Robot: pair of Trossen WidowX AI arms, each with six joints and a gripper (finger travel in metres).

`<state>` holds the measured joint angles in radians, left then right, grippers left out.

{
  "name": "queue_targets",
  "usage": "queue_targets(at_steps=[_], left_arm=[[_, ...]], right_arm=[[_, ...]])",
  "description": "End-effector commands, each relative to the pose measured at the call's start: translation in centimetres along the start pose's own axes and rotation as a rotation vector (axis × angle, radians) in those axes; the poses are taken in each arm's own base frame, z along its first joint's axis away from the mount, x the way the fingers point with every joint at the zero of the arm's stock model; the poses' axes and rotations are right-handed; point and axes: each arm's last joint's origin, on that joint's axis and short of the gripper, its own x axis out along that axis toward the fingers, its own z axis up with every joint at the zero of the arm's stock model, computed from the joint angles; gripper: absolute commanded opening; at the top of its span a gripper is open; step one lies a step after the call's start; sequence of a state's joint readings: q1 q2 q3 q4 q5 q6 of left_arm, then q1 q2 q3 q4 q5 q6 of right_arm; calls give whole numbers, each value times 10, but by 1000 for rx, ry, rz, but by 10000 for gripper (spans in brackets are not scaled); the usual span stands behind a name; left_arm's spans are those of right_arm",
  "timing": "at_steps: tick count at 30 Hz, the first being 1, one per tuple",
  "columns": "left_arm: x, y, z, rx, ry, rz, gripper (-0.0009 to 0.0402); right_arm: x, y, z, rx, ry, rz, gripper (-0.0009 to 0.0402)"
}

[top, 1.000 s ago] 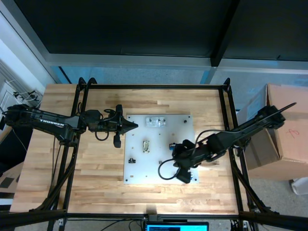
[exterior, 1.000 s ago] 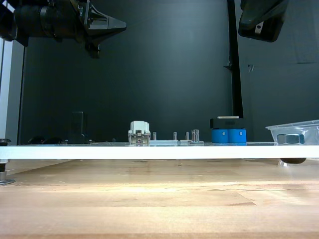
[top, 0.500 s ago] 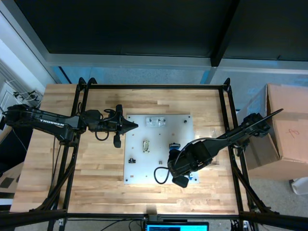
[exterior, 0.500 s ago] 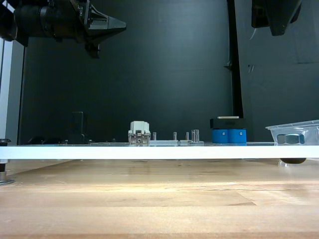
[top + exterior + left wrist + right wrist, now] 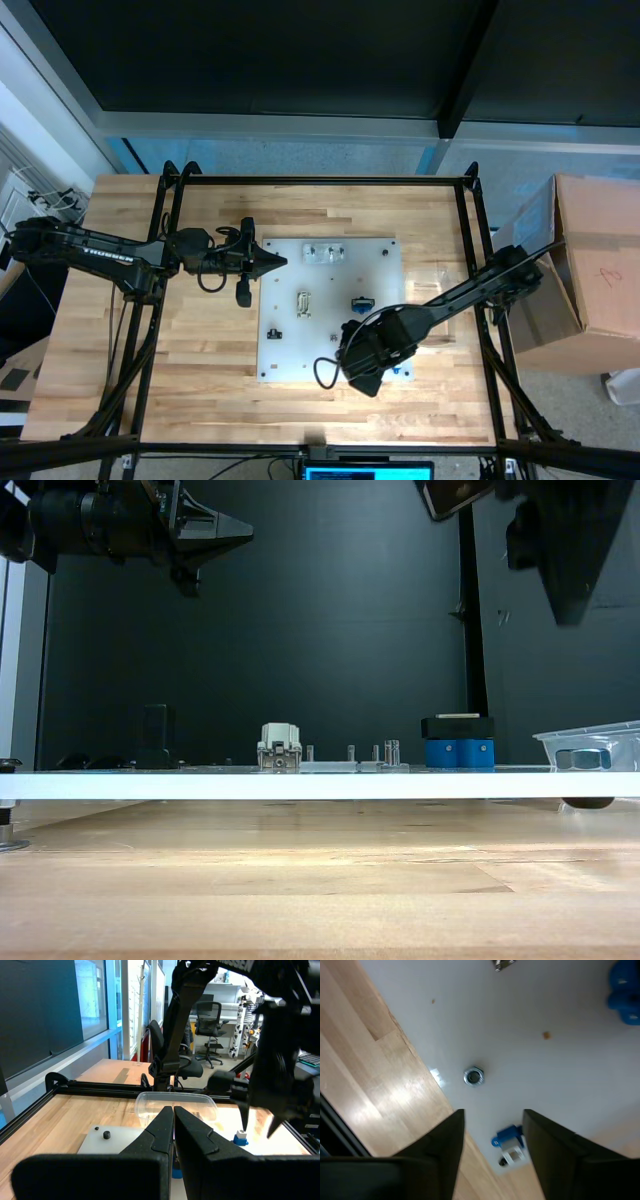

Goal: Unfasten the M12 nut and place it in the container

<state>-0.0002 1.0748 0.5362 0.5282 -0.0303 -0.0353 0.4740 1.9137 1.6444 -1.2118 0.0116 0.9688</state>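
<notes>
While silver nut (image 5: 473,1076) sits on its stud, run low against white board (image 5: 530,1020) near board's near right edge, nothing grips it. Right gripper (image 5: 492,1112) hovers high above, fingers (image 5: 445,1150) spread wide, empty; nut shows just beyond gap between them. Clear container (image 5: 197,1104) on table (image 5: 200,340) just right of board; low view sets nut in front of it. Left gripper (image 5: 278,261) raised over board's far left edge, fingers pressed together, holding nothing.
</notes>
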Motion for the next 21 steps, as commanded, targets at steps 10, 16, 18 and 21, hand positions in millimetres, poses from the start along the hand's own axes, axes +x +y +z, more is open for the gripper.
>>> queue_targets(at_steps=[10, 16, 18, 21], left_arm=[[0, 0, 0, 0, 0, 0, 0], [0, 0, 0, 0, 0, 0, 0], [0, 0, 0, 0, 0, 0, 0], [0, 0, 0, 0, 0, 0, 0]], right_arm=[[28, 7, 5, 15, 11, -15, 285], [49, 4, 3, 32, -2, -3, 273], [55, 2, 2, 51, -2, -3, 265], [62, 2, 2, 58, 5, -15, 252]])
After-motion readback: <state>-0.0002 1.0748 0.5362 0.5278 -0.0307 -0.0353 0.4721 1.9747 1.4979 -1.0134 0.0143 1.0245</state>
